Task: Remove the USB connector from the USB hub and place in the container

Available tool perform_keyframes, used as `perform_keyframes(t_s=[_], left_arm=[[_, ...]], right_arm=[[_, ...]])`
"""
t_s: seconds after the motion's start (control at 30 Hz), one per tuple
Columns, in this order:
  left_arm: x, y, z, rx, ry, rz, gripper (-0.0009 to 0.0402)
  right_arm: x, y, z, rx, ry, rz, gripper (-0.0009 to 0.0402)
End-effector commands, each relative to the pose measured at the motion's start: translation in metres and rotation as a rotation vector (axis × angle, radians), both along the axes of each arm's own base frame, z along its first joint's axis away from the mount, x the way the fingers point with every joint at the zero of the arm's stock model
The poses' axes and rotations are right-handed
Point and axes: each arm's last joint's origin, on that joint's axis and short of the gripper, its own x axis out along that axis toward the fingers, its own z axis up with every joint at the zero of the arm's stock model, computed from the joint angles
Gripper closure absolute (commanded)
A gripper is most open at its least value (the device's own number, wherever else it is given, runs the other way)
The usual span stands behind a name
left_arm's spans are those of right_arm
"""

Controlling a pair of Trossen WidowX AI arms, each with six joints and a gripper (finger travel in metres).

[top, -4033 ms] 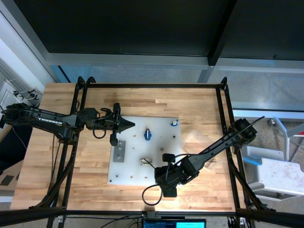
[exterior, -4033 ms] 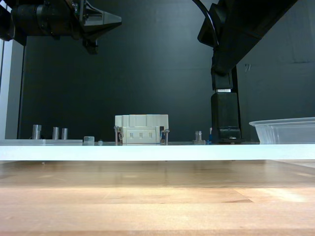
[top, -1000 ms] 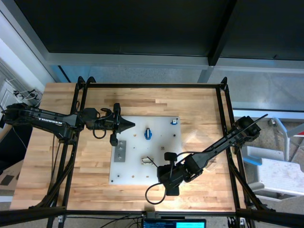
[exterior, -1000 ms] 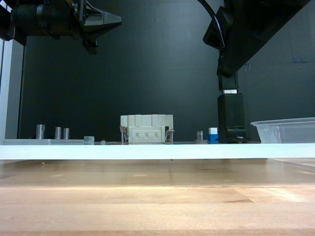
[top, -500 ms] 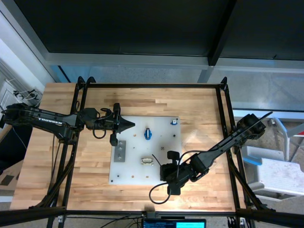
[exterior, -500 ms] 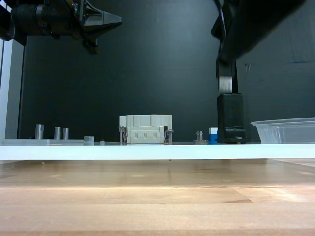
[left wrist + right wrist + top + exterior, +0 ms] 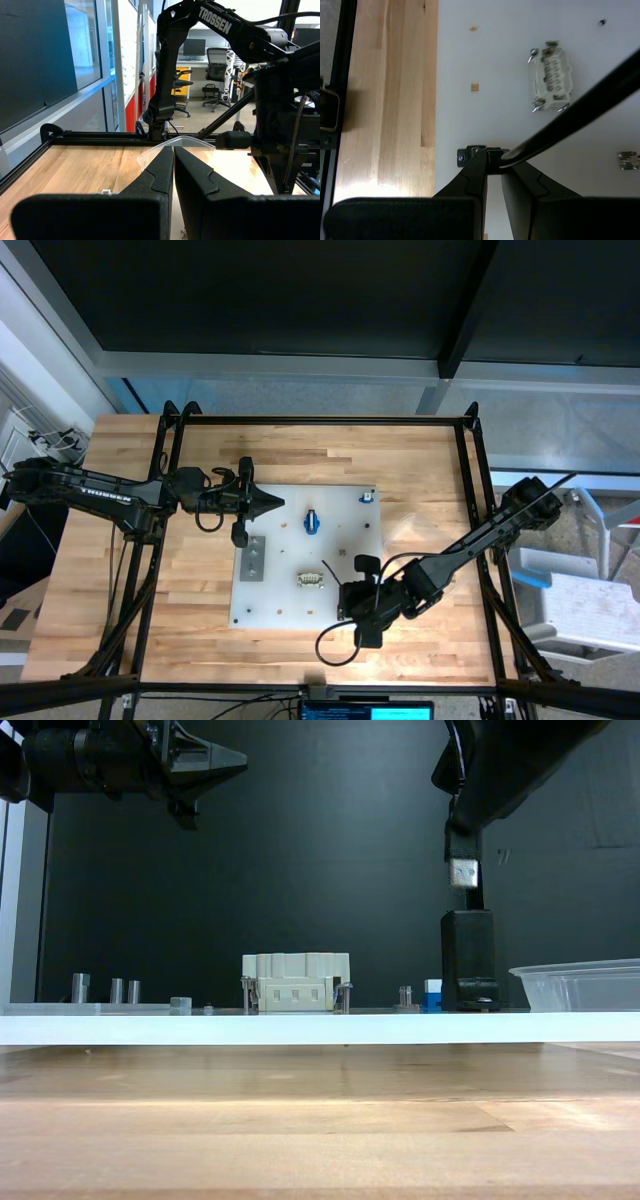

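My right pincer (image 7: 492, 162) is clamped on the USB connector (image 7: 462, 872), which hangs just above the black USB hub (image 7: 468, 960) on the white board (image 7: 270, 605), near the clear container (image 7: 580, 984), while my left pincer (image 7: 272, 502) hangs pressed together over the board's far left edge.

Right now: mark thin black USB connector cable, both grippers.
thin black USB connector cable (image 7: 570, 117): right wrist view, its middle.
right gripper (image 7: 493, 161): right wrist view, between jaws, above white board (image 7: 495, 60).
left gripper (image 7: 278, 502): high view, jaw tips, over board corner.
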Motion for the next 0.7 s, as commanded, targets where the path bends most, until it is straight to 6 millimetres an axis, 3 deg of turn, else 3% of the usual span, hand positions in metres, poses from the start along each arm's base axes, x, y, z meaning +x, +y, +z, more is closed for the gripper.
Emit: perform_keyframes(t_s=[0.03, 0.27, 0.7], left_arm=[[0.000, 0.000, 0.000, 0.000, 0.000, 0.000, 0.0392], [0.000, 0.000, 0.000, 0.000, 0.000, 0.000, 0.0392], [0.000, 0.000, 0.000, 0.000, 0.000, 0.000, 0.0392]], right_arm=[[-0.005, -0.003, 0.009, 0.012, -0.013, -0.006, 0.0393], [-0.021, -0.015, 0.022, 0.026, -0.029, -0.015, 0.0393], [-0.069, -0.052, 0.022, 0.050, -0.028, -0.061, 0.0393]])
